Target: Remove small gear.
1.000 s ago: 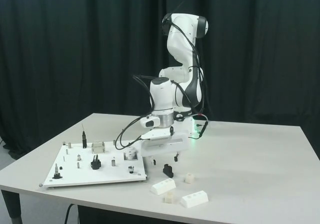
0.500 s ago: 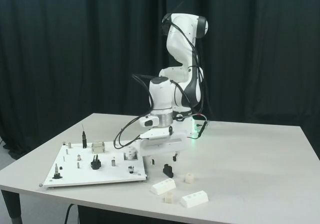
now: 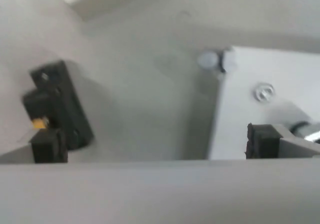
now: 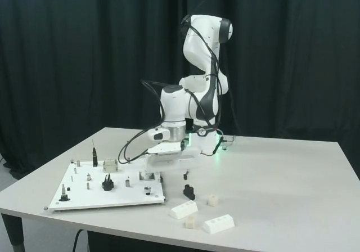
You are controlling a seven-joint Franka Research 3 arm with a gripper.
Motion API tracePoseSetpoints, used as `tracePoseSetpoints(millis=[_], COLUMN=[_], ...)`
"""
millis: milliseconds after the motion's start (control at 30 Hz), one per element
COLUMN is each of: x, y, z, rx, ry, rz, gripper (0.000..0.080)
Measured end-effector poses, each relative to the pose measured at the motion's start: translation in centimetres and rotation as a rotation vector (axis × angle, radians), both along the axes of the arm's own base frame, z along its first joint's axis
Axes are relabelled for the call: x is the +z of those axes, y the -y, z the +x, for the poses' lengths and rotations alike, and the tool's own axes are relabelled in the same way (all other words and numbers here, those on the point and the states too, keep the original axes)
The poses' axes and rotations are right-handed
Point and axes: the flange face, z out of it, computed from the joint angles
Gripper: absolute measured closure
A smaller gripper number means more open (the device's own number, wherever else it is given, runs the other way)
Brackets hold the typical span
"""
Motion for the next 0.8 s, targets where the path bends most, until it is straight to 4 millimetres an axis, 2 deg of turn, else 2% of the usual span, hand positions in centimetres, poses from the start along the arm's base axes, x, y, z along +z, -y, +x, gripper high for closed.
tracePoseSetpoints(millis=[333, 800], x=[0.3, 1.5], y=[3.6, 8.3], z=[-0.9, -3.8], rx=[0.018, 0.036], ry=[-0.048, -0.080], rz=[-0.008, -0.004], gripper=[0.0003, 0.0003])
